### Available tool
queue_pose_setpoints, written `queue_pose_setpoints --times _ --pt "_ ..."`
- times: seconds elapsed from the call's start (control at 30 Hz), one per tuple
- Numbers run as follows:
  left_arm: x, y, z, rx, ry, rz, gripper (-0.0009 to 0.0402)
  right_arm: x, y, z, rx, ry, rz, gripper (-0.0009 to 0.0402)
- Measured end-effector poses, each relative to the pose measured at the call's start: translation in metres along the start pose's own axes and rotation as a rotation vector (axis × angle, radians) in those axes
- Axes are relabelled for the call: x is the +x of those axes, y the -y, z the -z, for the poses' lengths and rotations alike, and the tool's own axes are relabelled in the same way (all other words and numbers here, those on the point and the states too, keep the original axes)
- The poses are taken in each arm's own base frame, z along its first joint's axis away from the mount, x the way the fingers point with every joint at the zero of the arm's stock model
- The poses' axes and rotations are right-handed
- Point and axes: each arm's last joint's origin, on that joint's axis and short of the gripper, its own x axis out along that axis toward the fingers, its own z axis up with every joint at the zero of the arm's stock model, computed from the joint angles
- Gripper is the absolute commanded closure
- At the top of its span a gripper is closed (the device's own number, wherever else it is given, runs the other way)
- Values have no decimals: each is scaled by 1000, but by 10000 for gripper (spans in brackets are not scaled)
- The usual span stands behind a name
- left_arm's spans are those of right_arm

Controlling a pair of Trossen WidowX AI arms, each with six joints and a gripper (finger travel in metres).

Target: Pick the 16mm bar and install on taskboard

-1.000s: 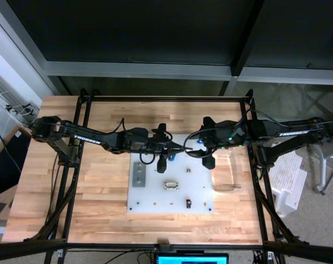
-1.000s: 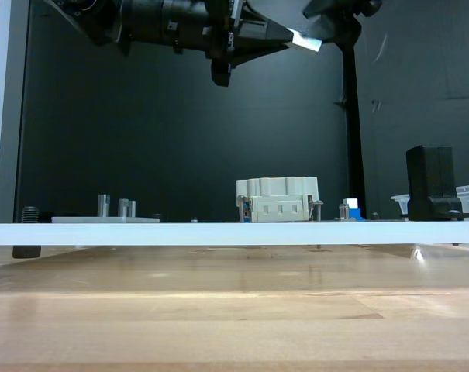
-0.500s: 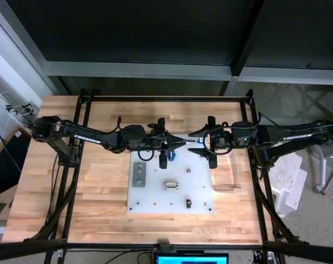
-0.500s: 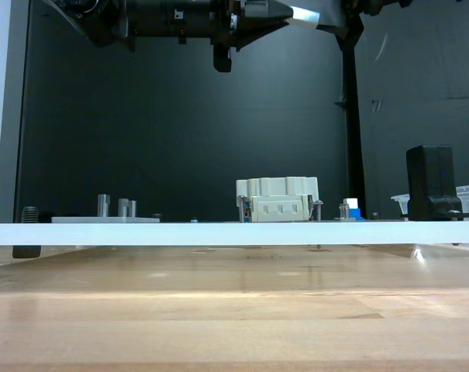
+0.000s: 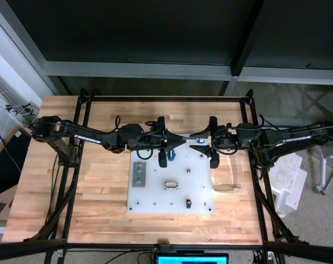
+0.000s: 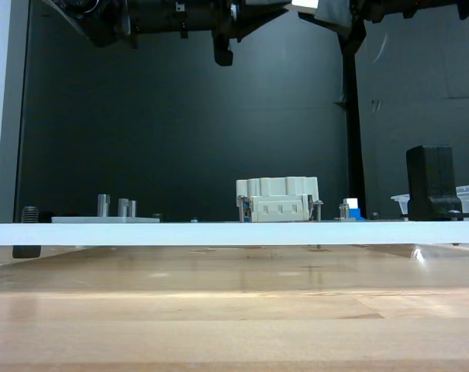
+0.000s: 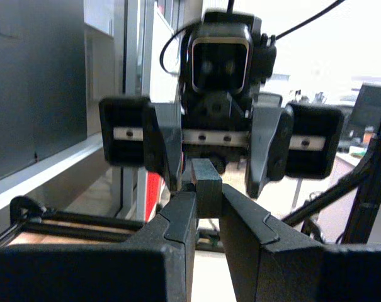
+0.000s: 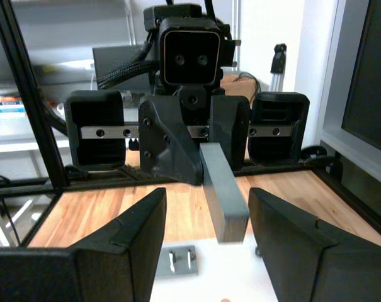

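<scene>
Bench (image 5: 100, 192) and board (image 5: 155, 201) lie well below both claws. Left claw (image 7: 206, 195) clamps the bar (image 8: 223, 195); right claw (image 8: 206, 192) gapes around its free end. We judge pickup done, seating left.

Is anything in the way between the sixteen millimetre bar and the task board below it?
Nothing visible. The left gripper holds the 16mm bar high over the taskboard, open air beneath. The right gripper, fingers open, flanks its free end, apart from it.

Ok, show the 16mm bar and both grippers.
16mm bar (image 8: 223, 189): right wrist view, grey side.
left gripper (image 7: 208, 198): left wrist view, between fingertips, shut on bar, over taskboard (image 5: 149, 201).
right gripper (image 8: 207, 196): right wrist view, between open fingertips, facing bar.
</scene>
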Motion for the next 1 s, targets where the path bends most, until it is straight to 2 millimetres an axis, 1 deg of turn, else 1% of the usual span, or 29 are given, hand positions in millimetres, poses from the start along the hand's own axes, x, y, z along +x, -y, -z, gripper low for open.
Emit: queue_pose_setpoints --times 0.4,0.6,0.83,1.0 --pt "0 0 -1 -14 8 1 390 0 1 3 12 70 -3 245" --pt "0 0 -1 -14 8 1 390 0 1 2 13 78 -3 269" --pt "0 0 -1 -14 8 1 390 0 1 3 5 64 -2 309" --pt "0 0 -1 -14 11 4 390 0 1 4 2 60 -1 329"
